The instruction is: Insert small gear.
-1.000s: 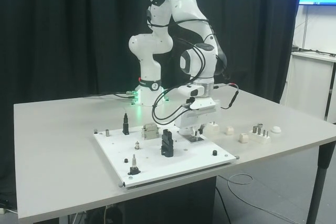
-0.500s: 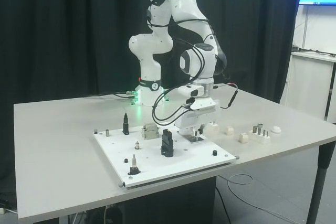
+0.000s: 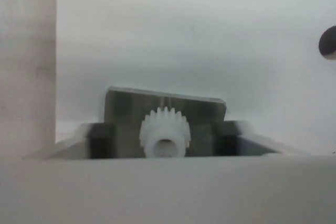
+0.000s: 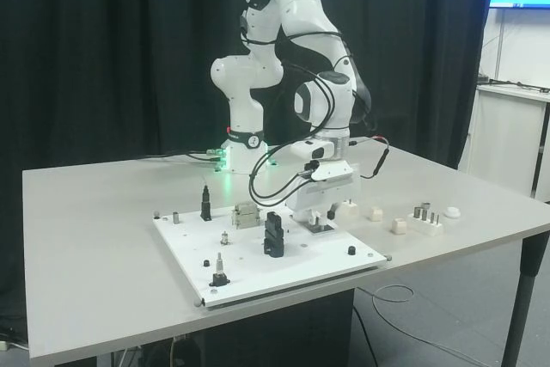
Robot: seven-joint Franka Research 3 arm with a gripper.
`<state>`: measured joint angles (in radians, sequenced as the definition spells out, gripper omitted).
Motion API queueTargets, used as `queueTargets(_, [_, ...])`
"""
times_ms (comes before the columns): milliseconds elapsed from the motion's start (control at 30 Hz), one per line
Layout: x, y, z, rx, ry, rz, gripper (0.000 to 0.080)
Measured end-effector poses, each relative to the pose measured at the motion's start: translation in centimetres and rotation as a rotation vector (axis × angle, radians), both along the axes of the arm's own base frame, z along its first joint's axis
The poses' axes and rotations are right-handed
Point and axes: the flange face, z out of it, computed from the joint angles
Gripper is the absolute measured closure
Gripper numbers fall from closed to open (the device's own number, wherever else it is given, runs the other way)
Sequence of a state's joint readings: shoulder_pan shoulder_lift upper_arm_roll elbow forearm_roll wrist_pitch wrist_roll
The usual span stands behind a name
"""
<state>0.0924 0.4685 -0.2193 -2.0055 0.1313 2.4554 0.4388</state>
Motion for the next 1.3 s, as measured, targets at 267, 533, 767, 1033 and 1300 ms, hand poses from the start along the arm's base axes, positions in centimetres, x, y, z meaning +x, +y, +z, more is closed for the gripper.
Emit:
queueTargets(267, [0.2, 0.0, 0.3, -0.001, -0.006, 0.004, 0.0242])
queueTargets(533, [0.6, -1.2, 1.2, -0.008, -0.010, -0.015, 0.0063])
queueTargets(767, [0.6, -2.8, 2.0, -0.015, 0.003, -0.062, 0.0005])
queueTargets(1033, [0.6, -3.7, 2.6, -0.015, 0.028, -0.126, 0.0003])
queueTargets(1300, [0.6, -3.8, 2.7, -0.014, 0.042, -0.167, 0.0003])
